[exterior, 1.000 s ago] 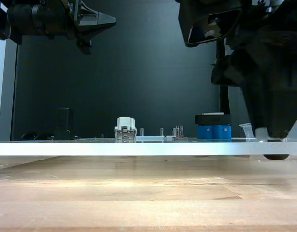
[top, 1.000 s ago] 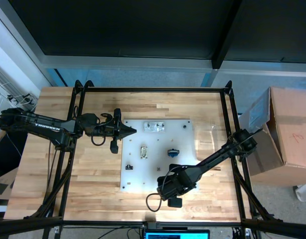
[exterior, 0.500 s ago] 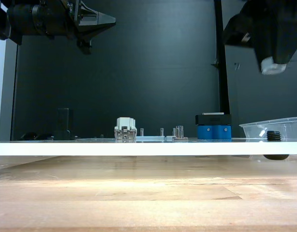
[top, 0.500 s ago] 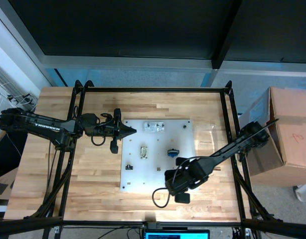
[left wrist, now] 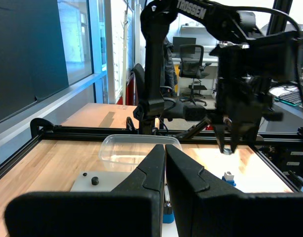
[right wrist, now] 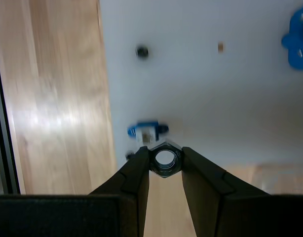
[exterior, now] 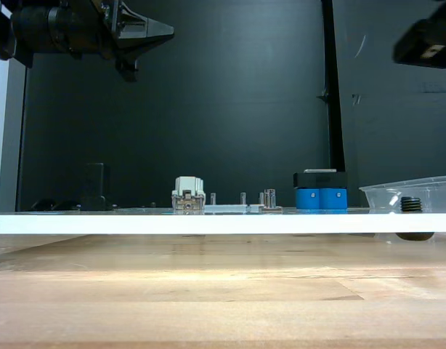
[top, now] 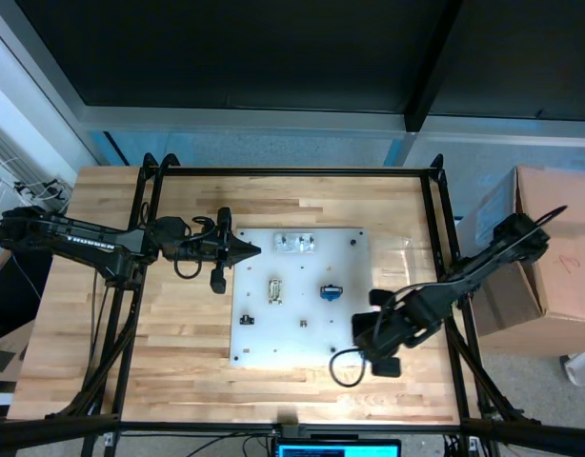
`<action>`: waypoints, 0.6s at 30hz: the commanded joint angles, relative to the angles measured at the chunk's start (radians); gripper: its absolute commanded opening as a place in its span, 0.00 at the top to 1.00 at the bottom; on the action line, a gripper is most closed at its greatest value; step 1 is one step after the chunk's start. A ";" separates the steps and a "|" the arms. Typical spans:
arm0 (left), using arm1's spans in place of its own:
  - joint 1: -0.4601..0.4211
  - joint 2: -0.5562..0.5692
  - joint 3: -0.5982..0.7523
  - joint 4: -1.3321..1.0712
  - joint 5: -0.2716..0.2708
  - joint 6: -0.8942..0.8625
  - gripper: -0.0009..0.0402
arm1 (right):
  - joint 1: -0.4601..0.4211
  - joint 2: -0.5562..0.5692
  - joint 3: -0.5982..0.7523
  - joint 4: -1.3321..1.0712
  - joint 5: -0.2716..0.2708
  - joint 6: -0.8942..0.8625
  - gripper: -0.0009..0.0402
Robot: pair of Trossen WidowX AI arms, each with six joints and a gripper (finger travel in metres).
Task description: Unfasten the M12 nut and place it in the container
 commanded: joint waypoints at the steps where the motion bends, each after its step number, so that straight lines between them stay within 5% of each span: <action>1: 0.000 0.000 0.000 0.000 0.000 0.000 0.98 | 0.026 -0.069 -0.065 -0.003 0.000 0.016 0.96; 10: 0.000 0.000 0.000 0.000 0.000 0.000 0.98 | 0.095 -0.227 -0.205 -0.023 0.000 0.082 0.96; 18: 0.000 0.000 0.000 0.000 0.000 0.000 0.98 | 0.108 -0.256 -0.292 -0.004 -0.001 0.083 0.96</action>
